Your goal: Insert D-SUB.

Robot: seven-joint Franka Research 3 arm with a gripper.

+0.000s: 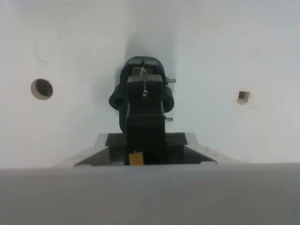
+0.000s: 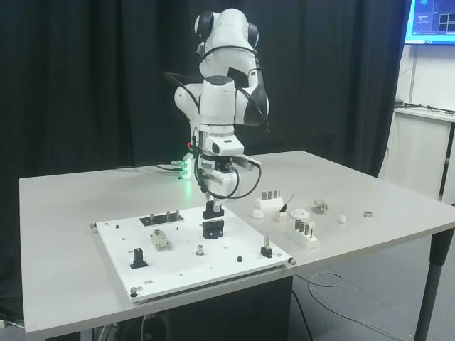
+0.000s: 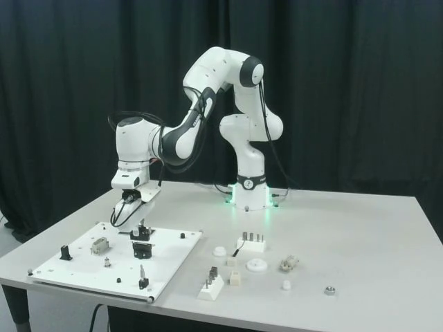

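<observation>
Black plug [image 1: 143, 101] sits mid-frame, pinched in our gripper [image 2: 212, 207], just above its socket [image 2: 212, 229] on the white board [image 2: 185, 266]; we should descend straight, keeping it level and aligned.

The scene is backed by a black curtain [image 2: 85, 78] hung across the full width of both room views. A grey table [image 2: 57, 213] is set in front of it. At the right edge of the first room view, a white cabinet [image 2: 419, 145] and a wall-mounted screen [image 2: 431, 21] are seen. A grey floor [image 2: 355, 305] is visible at the lower right.
</observation>
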